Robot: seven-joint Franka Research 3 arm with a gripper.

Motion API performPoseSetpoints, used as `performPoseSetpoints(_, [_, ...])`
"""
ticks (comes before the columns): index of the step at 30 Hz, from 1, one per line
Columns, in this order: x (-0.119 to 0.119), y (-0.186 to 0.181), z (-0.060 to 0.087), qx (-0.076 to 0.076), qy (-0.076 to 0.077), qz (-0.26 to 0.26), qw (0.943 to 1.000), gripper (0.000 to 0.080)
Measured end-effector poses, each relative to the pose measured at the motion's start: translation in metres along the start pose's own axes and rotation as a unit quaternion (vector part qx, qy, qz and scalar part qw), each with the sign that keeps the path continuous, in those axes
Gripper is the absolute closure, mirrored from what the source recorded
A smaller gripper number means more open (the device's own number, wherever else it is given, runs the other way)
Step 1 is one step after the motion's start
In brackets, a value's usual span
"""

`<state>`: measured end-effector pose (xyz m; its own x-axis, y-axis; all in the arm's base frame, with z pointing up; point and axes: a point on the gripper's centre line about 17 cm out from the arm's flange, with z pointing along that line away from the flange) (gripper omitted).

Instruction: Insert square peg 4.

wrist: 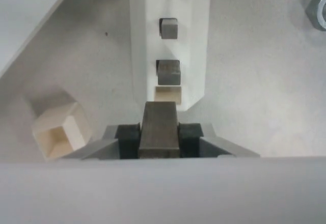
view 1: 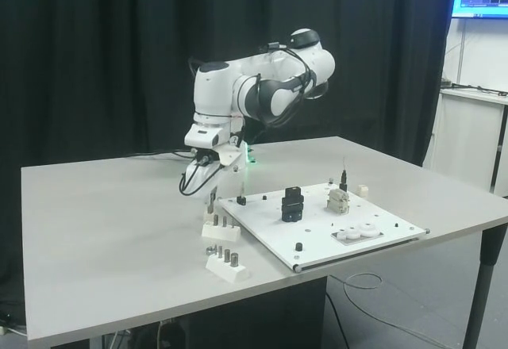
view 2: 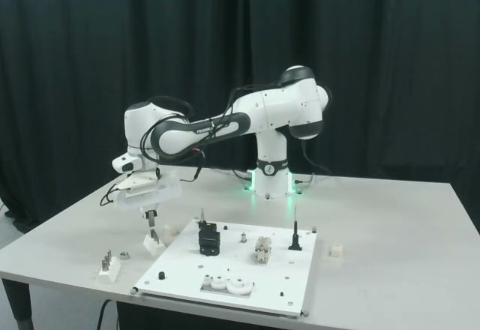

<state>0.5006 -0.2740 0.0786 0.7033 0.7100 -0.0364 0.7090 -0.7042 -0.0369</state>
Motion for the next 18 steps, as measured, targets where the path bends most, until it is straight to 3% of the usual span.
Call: performPoseSetpoints(18, [0.0047,-0.0015,-0.0068,-0.002,-0.001,0.005,1.0,0.0648])
